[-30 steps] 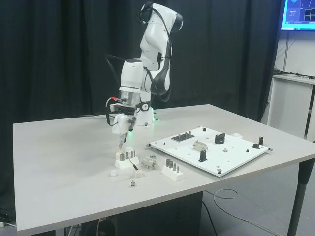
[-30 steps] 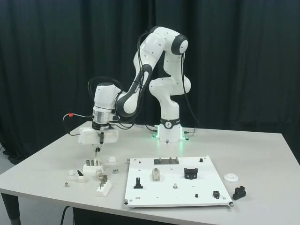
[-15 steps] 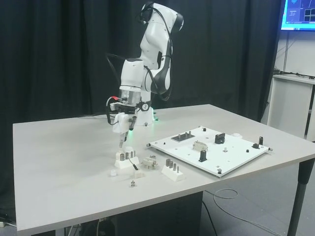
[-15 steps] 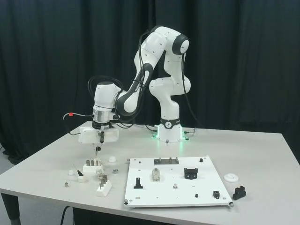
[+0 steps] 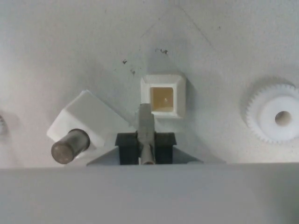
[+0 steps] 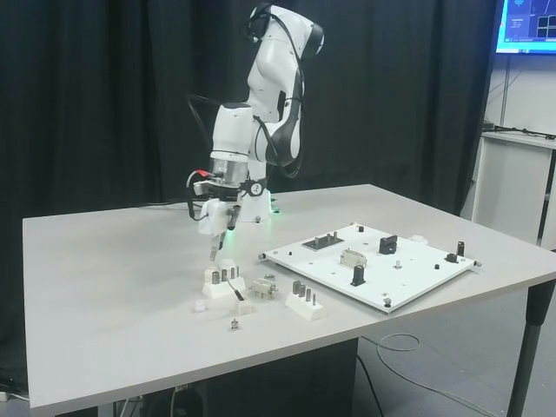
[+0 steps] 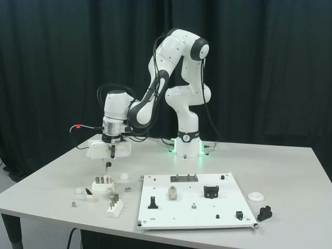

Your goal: Insert Ethernet.

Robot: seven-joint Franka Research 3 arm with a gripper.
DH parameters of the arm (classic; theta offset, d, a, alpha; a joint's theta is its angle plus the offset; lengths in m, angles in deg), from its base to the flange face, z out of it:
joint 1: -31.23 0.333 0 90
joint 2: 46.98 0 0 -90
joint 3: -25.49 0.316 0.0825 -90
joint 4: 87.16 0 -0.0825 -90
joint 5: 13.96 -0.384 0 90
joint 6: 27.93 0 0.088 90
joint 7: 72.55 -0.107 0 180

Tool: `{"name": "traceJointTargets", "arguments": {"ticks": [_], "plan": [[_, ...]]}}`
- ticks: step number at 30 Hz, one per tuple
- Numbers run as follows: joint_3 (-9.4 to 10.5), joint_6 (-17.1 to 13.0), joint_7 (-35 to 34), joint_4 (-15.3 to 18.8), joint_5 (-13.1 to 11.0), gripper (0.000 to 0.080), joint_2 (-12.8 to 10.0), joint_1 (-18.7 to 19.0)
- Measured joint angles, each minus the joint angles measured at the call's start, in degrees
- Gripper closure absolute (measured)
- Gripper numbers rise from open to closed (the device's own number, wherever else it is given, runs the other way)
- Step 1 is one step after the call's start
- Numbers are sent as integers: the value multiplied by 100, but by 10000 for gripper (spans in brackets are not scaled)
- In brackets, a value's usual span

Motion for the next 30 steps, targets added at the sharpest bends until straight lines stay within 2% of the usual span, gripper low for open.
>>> {"name": "traceJointTargets", "arguments": {"ticks": [13,30], "plan": [[-95,43,78,0,50,732,0,48],[-129,70,378,-49,748,732,145,149]]}}
